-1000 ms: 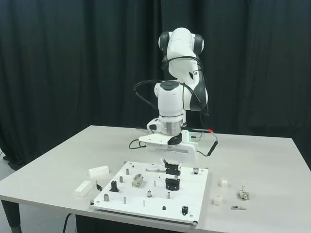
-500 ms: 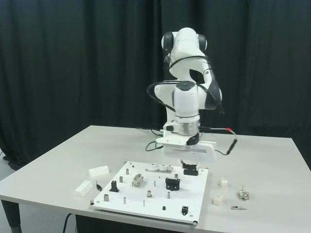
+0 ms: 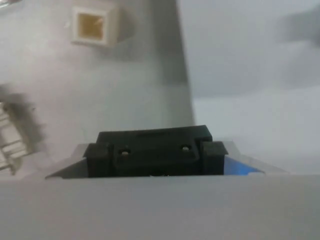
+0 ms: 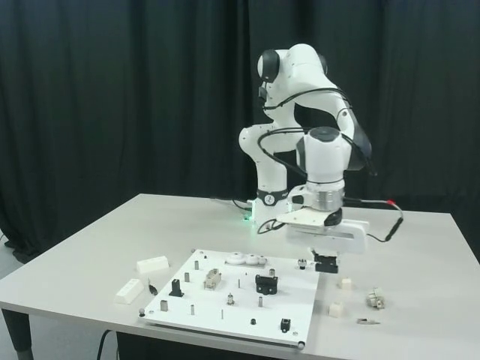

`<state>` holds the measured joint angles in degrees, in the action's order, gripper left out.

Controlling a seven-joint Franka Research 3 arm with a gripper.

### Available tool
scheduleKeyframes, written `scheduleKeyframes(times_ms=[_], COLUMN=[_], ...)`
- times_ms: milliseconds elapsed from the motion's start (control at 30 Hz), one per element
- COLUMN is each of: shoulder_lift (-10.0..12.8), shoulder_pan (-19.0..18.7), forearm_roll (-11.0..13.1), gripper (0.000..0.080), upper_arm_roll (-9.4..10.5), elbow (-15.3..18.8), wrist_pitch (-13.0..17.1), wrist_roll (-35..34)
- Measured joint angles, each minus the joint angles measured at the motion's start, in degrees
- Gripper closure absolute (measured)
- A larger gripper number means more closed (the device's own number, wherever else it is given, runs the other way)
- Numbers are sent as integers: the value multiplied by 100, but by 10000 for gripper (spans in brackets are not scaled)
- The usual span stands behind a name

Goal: Place D-SUB.

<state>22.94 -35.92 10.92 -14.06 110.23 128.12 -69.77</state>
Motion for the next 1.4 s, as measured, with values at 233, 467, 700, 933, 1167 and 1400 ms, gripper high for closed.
scheduleKeyframes(times_ms=[233,467,700,933,1167,1400], shoulder_lift=[124,220,267,286,286,286], shoulder_pan=[-190,-282,-338,-369,-392,-414], forearm_roll=[-31,-35,-40,-40,-40,-40], gripper=[425,425,425,425,61,7], upper_arm_roll=[0,0,0,0,0,0], elbow=[0,0,0,-1,-6,-16], wrist_pitch=[200,323,370,375,378,379], wrist_roll=[-193,-288,-361,-476,-499,-523])
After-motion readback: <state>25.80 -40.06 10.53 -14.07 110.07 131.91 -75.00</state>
